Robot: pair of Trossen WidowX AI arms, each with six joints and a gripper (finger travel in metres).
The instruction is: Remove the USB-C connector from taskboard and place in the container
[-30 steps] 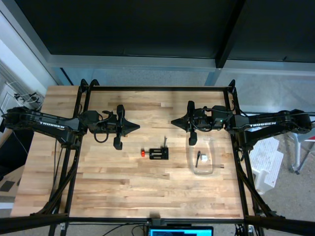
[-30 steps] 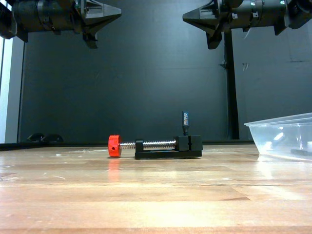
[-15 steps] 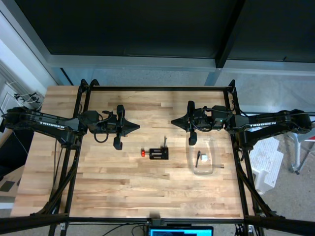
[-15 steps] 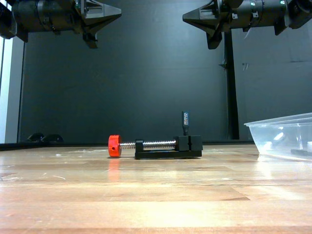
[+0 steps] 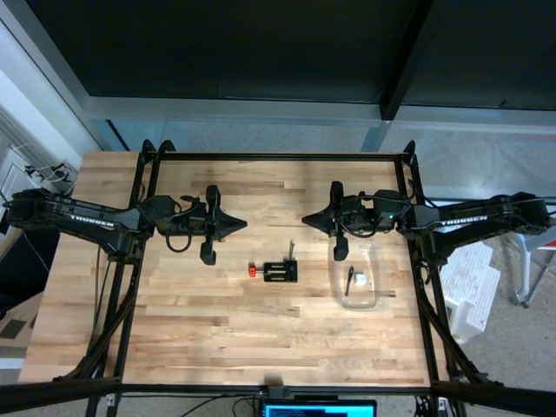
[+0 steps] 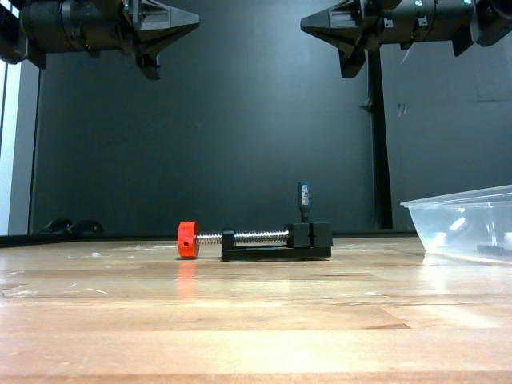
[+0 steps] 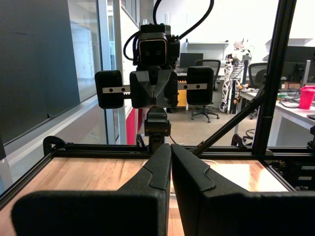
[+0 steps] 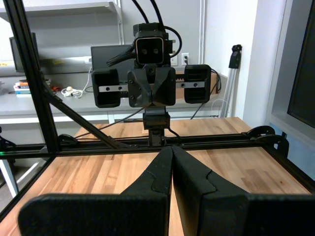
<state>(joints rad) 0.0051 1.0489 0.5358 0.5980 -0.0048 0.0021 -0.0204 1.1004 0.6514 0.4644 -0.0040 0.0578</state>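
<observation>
The taskboard (image 5: 280, 272) (image 6: 272, 252), a black clamp block with a red-orange knob (image 6: 187, 239), lies mid-table. A slim plug, dark with a grey top, stands upright in its clamp; I take it for the USB-C connector (image 6: 303, 200) (image 5: 291, 250). The clear container (image 5: 379, 287) (image 6: 448, 228) sits to its right. My left gripper (image 5: 243, 225) (image 6: 196, 18) (image 7: 171, 147) hangs shut, high and to the back left of the taskboard. My right gripper (image 5: 304, 217) (image 6: 302, 26) (image 8: 172, 149) hangs shut, high near the container's far end. Neither holds anything.
Inside the container lie a dark sliver (image 5: 349, 280) and a small white cube (image 5: 360, 280). A black frame rail (image 5: 278, 157) runs along the table's far edge. Each wrist view faces the opposite arm across the table.
The right arm has shifted slightly, its gripper tip a touch higher in the low view. The left arm, taskboard and container are unmoved.
</observation>
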